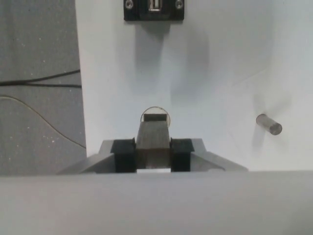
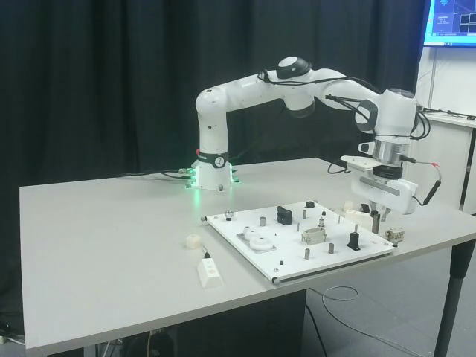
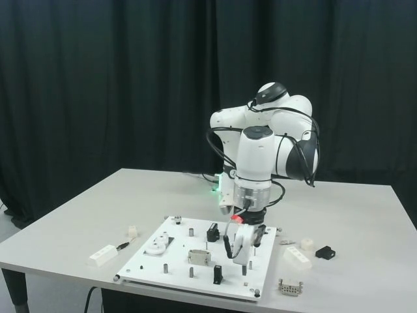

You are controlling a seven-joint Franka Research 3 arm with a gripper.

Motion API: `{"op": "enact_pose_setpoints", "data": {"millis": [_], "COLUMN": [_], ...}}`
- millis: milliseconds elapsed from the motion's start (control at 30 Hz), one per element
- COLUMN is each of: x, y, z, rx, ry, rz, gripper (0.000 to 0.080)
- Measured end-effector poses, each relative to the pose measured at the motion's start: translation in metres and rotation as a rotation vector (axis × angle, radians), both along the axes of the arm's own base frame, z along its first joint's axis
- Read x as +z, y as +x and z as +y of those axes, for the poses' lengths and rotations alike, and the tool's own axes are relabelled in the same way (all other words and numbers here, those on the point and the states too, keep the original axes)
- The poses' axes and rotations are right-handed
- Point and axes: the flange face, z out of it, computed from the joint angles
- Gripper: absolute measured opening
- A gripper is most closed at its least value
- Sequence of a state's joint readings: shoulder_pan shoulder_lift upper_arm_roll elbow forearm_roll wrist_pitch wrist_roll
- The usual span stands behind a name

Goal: Place square peg 4.

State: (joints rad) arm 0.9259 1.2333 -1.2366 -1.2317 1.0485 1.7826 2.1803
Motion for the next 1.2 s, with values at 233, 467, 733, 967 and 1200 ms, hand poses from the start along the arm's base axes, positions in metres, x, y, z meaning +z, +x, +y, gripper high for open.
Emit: {"op": "enact_pose_setpoints", "data": {"millis": [233, 467, 733, 967, 1200], "x": [0.0, 0.0, -0.002, -0.003, -0.004], "y": [0.001, 0.0, -0.007, -0.017, -0.028], "z": [-0.002, -0.001, 0.02, 0.05, 0.079], "rx": [0.003, 0.013, 0.034, 0.073, 0.1], "ry": [-0.001, 0.0, 0.021, 0.031, 0.032], "rz": [0.0, 0.002, 0.022, 0.048, 0.062], "gripper": [0.0148, 0.0148, 0.0148, 0.0148, 0.0148]}}
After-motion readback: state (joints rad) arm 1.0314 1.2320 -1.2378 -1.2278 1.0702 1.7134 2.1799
